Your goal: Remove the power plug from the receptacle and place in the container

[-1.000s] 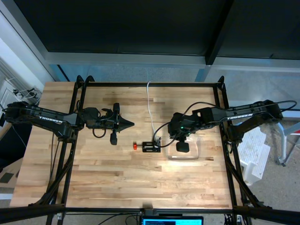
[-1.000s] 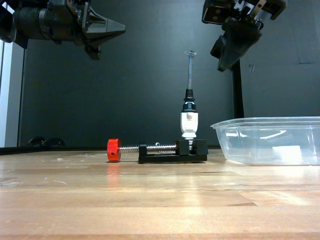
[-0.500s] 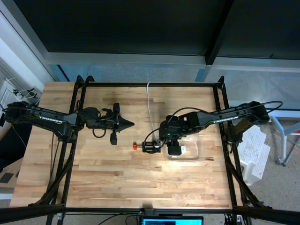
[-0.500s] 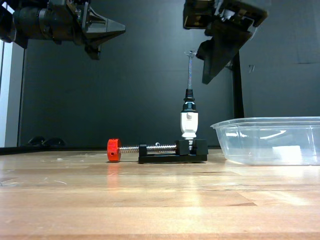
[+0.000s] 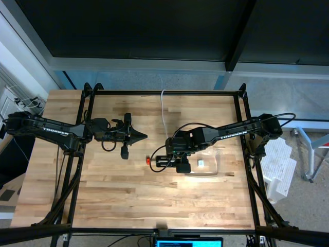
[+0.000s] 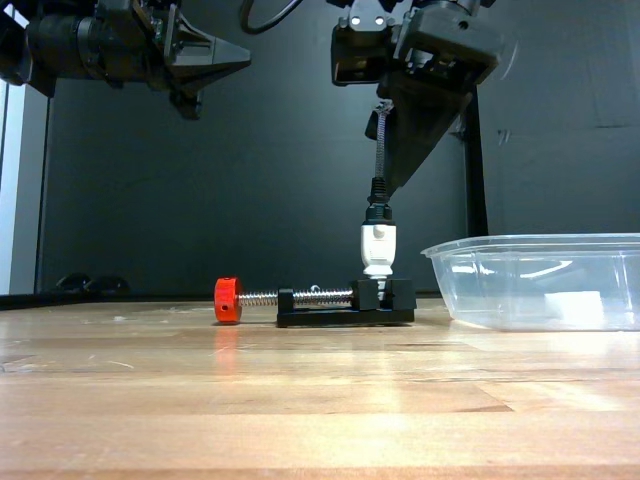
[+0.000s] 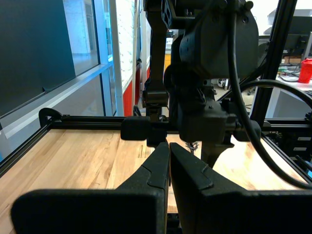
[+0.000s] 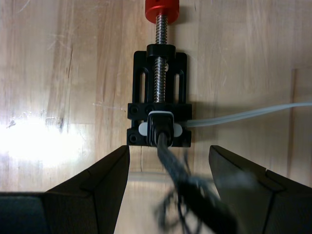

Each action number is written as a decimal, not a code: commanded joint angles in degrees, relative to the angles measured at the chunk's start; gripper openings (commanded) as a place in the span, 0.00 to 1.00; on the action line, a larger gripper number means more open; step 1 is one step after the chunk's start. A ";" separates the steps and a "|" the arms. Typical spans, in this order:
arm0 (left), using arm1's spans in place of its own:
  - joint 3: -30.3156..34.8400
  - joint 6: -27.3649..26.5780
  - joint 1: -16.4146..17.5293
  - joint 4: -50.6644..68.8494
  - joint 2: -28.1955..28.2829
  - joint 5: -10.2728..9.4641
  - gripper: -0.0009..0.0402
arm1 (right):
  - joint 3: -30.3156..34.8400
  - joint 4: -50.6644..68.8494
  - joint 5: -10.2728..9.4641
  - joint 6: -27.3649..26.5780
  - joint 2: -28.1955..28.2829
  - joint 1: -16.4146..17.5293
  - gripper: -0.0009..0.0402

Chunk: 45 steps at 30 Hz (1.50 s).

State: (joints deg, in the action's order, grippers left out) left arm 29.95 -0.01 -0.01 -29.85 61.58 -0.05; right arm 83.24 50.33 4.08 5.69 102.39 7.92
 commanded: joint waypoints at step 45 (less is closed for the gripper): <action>0.00 0.00 0.00 -0.02 0.02 0.02 0.02 | -0.28 -3.34 -0.07 1.73 3.15 0.48 0.20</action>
State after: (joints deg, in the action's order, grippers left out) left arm 29.95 -0.01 -0.01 -29.85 61.58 -0.05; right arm 82.94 47.00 3.90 7.25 105.56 8.40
